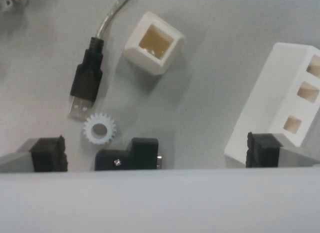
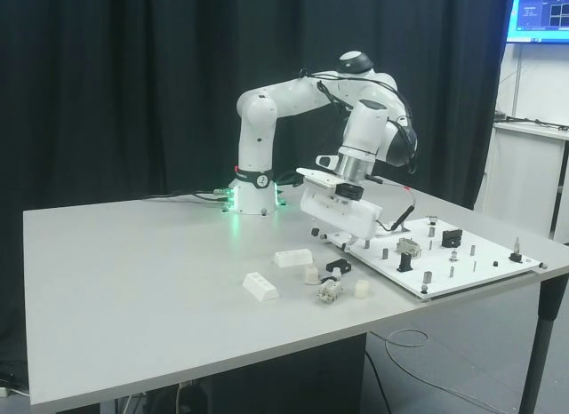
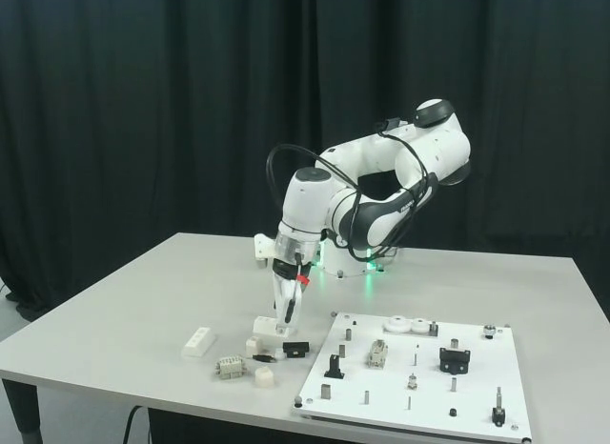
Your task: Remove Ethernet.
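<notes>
Jaws wide apart and empty over the loose parts; I see no Ethernet plug in hand yet.

I read the gripper (image 1: 155,152) as hovering above the grey worktop (image 1: 210,93), its black fingertips (image 1: 48,153) spread with nothing between them. Below it lie a black USB plug (image 1: 86,83) on its cable, a white gear (image 1: 99,129) at about five o'clock of that plug, a black block (image 1: 128,154) beside the gear, a white cube socket (image 1: 154,42) and a white multi-port block (image 1: 285,98). I cannot pick out an Ethernet connector with certainty; it may sit on the white board (image 3: 419,377), well apart from the arm. I judge the removal not begun: locating, grasping and pulling all remain.
</notes>
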You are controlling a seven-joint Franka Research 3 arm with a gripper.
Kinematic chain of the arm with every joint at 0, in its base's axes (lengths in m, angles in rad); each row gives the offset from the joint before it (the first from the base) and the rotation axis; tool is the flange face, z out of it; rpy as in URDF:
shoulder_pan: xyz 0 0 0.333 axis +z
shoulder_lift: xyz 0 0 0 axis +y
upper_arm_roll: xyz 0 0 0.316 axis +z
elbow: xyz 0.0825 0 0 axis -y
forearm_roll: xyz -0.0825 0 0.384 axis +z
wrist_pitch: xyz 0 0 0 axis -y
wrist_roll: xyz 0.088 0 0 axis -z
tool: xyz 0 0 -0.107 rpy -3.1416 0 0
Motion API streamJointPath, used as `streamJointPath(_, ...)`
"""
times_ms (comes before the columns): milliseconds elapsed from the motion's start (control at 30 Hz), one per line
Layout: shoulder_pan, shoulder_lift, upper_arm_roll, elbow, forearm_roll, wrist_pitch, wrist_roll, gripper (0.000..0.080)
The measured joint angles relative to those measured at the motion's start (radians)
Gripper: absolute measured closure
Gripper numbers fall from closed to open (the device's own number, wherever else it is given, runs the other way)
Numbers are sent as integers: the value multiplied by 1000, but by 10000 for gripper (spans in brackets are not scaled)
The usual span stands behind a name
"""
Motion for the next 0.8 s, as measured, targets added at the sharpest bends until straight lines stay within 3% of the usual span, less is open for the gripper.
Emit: streamJointPath(800, 3, -1, 0, 30, 0, 1, -36, 3)
